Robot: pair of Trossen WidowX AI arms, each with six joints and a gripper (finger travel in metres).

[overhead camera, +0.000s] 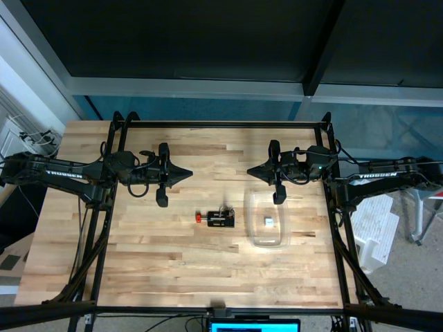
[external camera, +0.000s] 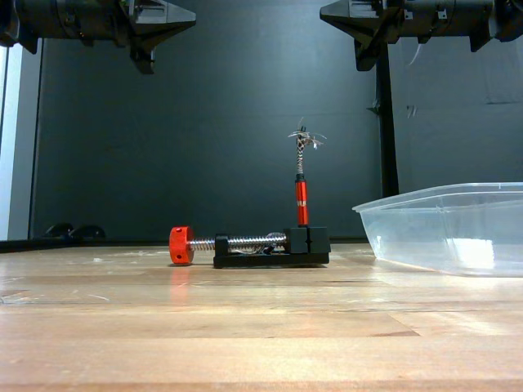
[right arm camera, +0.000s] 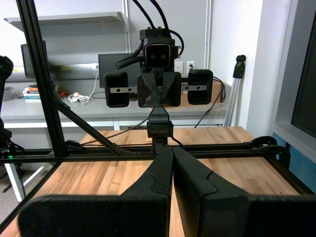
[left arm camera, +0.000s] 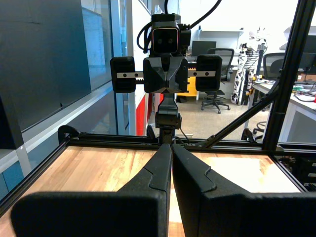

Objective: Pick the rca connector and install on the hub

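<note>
Seeing left end effector (overhead camera: 190, 174) 10 o'clock of small black red-knobbed block hub (overhead camera: 221, 220), right end effector (overhead camera: 250, 171) 1 o'clock, both pinched closed. Can't find rca connector; guessing light, slippery, pinch barrel.

Wore matte black from base to tip, with white TROSSEN lettering (overhead camera: 64, 175) along each forearm and black cables (overhead camera: 138, 190) looping near the wrists. Ended in the left tool (overhead camera: 187, 174) above the surface's (overhead camera: 173, 263) left half and the right tool (overhead camera: 252, 171) above its right half, each a pair of angular black fingers (left arm camera: 157, 170) pressed together into a wedge. Carried a boxy camera (left arm camera: 165, 35) above a silvery screwed rail (left arm camera: 129, 75) between two black blocks (left arm camera: 122, 74), plus a small green light (overhead camera: 319, 166) on the right arm.
</note>
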